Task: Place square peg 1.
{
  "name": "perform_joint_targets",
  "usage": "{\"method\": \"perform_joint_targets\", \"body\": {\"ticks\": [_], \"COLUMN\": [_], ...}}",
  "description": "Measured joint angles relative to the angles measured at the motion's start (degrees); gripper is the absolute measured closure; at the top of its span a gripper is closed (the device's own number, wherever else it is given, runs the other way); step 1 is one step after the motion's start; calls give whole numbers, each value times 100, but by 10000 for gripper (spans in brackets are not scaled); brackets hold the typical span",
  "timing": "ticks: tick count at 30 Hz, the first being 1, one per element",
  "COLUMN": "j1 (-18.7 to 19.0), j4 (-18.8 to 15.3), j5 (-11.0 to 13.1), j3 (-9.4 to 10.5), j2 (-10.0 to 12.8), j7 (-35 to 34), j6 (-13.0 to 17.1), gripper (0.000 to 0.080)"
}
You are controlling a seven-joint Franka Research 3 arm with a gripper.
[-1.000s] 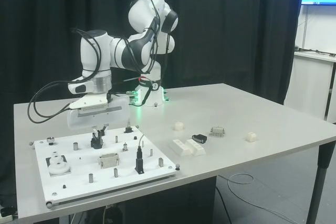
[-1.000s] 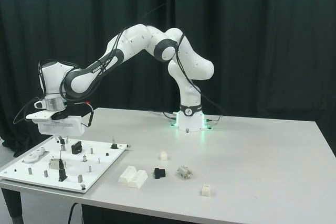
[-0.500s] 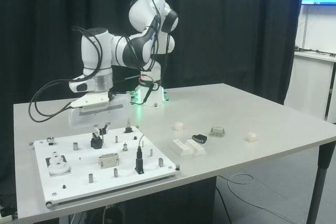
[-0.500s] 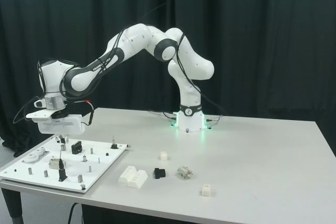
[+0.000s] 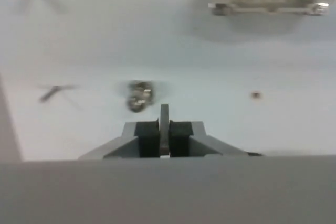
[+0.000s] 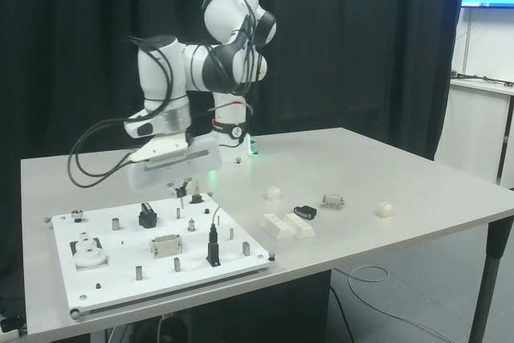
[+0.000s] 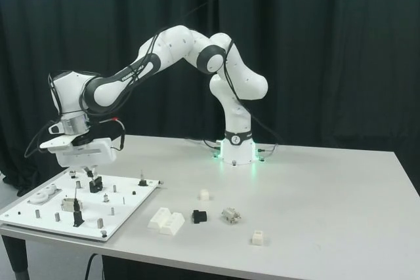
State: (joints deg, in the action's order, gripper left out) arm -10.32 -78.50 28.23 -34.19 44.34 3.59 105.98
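On the white board, at the table's left end, the black block stands toward the board's far edge, and the grey connector lies near its middle. The gripper hangs just above the board's far edge, right of the block, fingers pressed together with only a thin grey sliver between them in the wrist view. Whether that sliver is the square peg I cannot tell. Small white blocks lie right of the board, toward the table's front edge.
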Motion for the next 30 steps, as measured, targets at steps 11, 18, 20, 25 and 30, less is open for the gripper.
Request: {"method": "perform_joint_targets", "body": {"ticks": [11, 18, 20, 25, 30], "j1": [463, 881, 1022, 1372, 1722], "j4": [-138, -497, -646, -1056, -1484], "j5": [4, -14, -27, -116, -262], "j3": [-17, -49, -63, -76, -74], "j2": [-180, -369, -443, -655, -882], "j7": [-337, -618, -700, -936, -1190], "j6": [-639, -809, -830, -828, -692], "gripper": [767, 767, 767, 767, 767]}}
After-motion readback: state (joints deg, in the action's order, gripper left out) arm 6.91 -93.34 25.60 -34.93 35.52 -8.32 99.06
